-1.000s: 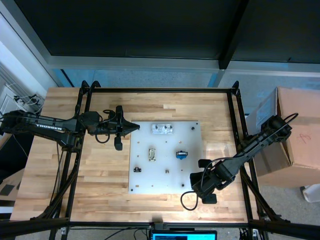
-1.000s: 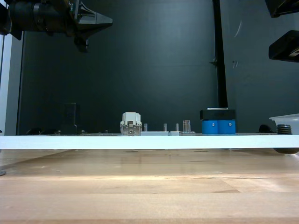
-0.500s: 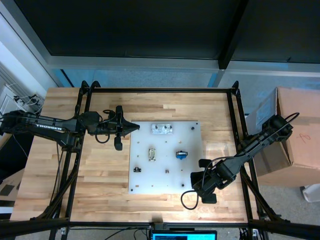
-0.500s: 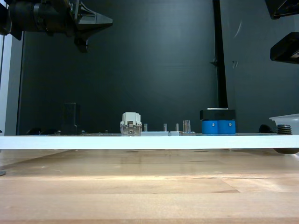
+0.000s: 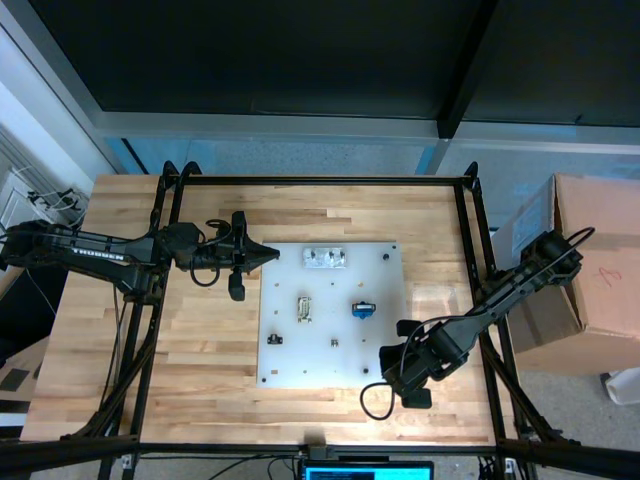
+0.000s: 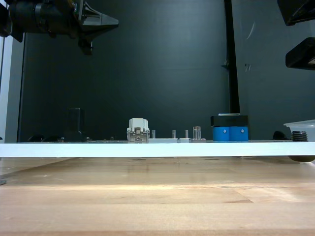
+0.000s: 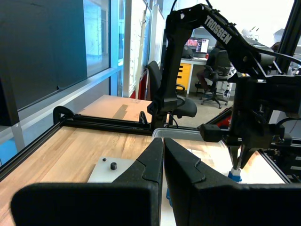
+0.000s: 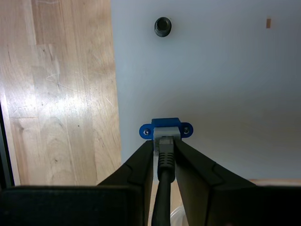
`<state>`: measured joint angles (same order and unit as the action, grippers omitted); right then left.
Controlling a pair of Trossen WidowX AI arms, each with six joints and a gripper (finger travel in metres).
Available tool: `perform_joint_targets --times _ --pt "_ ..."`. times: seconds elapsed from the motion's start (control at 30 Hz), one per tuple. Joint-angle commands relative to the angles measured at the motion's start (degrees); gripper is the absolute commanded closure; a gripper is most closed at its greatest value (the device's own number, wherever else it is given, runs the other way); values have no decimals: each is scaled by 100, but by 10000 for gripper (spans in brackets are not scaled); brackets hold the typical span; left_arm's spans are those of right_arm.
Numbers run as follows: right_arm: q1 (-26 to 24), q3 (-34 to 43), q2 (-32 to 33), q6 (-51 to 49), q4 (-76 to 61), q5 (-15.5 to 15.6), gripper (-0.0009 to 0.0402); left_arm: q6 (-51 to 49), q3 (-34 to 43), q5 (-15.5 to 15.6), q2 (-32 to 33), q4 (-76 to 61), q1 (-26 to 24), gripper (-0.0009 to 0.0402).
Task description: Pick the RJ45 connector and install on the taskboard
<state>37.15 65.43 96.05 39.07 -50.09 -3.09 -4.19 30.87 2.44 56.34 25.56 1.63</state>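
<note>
My right gripper [image 8: 164, 141] is shut on the dark RJ45 connector [image 8: 165, 155], whose cable trails back between the fingers. Its tip lines up with the blue seat [image 8: 146, 131] on the white taskboard [image 8: 225, 84]. In the low view the right gripper [image 6: 301, 53] hangs well above the board, and the blue seat [image 6: 229, 133] stands apart below it. From above, the right gripper [image 5: 392, 362] is over the board's near right part. My left gripper [image 5: 266, 256] is shut and holds nothing, raised beside the board's left edge; it also shows as left gripper [image 7: 163, 155].
A grey connector block [image 5: 304, 308] and two silver fittings [image 5: 325, 258] sit on the board. A black knob [image 8: 162, 26] lies near the board's edge. A black frame rail [image 5: 320, 181] rings the table, and a cardboard box [image 5: 595, 270] stands off its right side.
The right gripper has sunk slightly in the low view, still holding the connector. The left arm has not moved.
</note>
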Motion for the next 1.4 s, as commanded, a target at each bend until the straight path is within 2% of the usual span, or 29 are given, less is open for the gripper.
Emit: perform_joint_targets --times 0.03,0.23,0.5,0.67,0.83,1.13,1.4 --pt "0 142 4 -70 -52 -42 313 2 0 -2 2 2 2 393" --pt "-2 365 4 -96 -249 -39 286 0 0 -2 2 2 2 393" --pt "2 599 -24 -166 -651 -50 215 2 0 -2 2 2 2 393" --pt "13 717 -214 -184 -673 -186 184 2 0 -2 2 2 2 393" --pt "20 715 -518 -186 -841 -199 181 0 0 -2 2 0 2 393" --pt "24 713 -1008 -225 -1147 -485 181 0 0 -2 2 -2 2 393" --pt "24 713 -1176 -240 -1355 -485 181 2 0 -2 2 0 2 393"
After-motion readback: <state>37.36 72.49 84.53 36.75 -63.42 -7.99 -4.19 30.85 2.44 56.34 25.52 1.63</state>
